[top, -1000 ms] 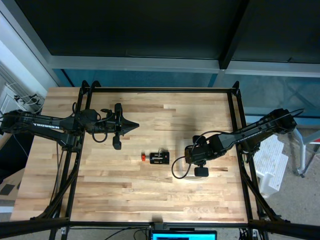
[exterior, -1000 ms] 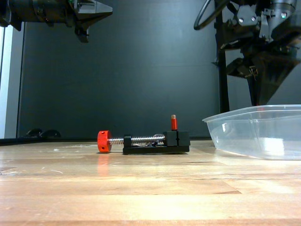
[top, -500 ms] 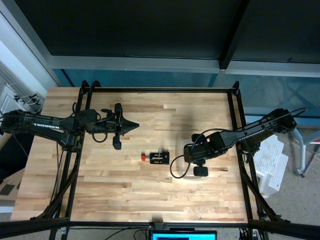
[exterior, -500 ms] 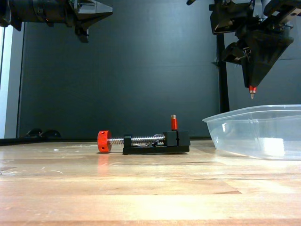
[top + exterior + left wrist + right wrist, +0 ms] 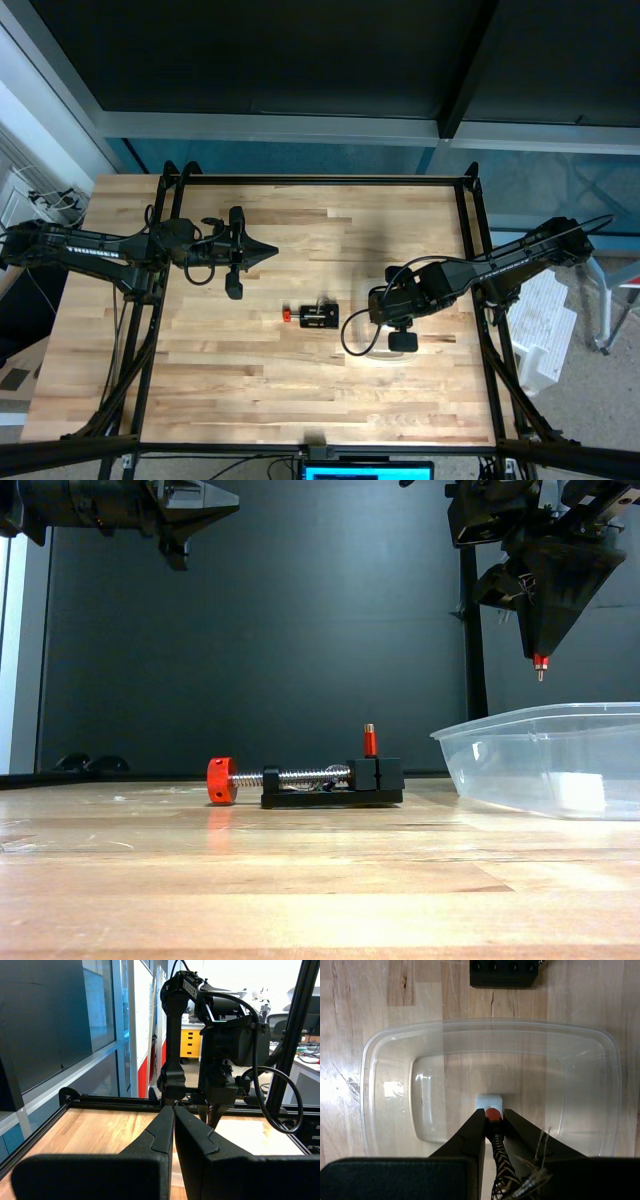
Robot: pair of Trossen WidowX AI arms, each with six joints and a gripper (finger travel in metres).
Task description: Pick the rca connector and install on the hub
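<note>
The rca connector (image 5: pixel 540 664) has a red tip and a braided lead, and my right gripper (image 5: pixel 540 652) is shut on it, pointing straight down above the clear tray. In the right wrist view the rca connector (image 5: pixel 493 1115) sits pinched between the fingers (image 5: pixel 475 1127). The hub (image 5: pixel 312 317) is a black block with a red knob, lying left of the right gripper (image 5: pixel 384 314). A small red post stands on the hub (image 5: pixel 332 780). My left gripper (image 5: pixel 270 251) hovers shut, high over the table's back left.
The clear plastic tray (image 5: pixel 530 770) stands right of the hub, directly under the right gripper. A small white cube-like piece (image 5: pixel 488 1100) lies on the tray's floor. The hub's black end (image 5: pixel 503 972) lies just beyond the tray's rim (image 5: pixel 370 1060).
My right gripper has risen out of the tray with the red-tipped connector in it and now hangs above the rim. The left arm and the hub have not moved.
</note>
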